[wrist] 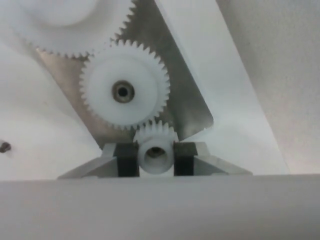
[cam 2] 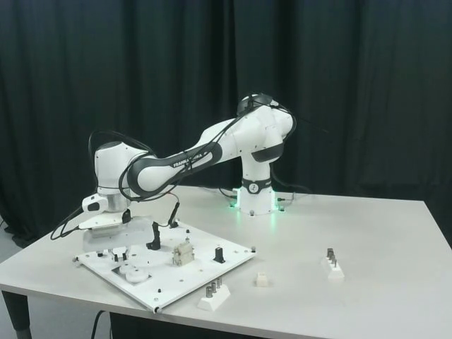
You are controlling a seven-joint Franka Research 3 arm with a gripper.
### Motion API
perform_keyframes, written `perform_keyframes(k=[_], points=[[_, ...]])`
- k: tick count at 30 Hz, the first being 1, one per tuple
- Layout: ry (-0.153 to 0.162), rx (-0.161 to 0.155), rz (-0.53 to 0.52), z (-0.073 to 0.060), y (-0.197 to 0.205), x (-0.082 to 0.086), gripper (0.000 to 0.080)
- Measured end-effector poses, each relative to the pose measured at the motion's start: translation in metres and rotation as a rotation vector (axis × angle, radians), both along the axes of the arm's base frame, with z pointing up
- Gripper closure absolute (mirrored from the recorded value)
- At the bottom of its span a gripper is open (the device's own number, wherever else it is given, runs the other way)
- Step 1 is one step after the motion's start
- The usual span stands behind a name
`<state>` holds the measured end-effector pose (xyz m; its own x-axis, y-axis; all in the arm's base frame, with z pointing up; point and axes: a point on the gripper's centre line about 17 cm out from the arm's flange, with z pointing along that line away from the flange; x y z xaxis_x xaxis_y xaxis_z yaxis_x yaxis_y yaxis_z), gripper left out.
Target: Insert small gear.
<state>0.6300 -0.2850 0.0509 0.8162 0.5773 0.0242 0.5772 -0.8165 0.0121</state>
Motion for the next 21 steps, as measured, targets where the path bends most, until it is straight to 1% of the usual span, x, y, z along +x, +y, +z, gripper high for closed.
perform_keyframes(k=[7, 21], points=[[-0.001, -0.001, 0.069, -0.0004, -0.0001, -0.0001, 0.0658], [-0.010, 0.001, 0.248, -0.0016, -0.0005, 0.0008, 0.0658]])
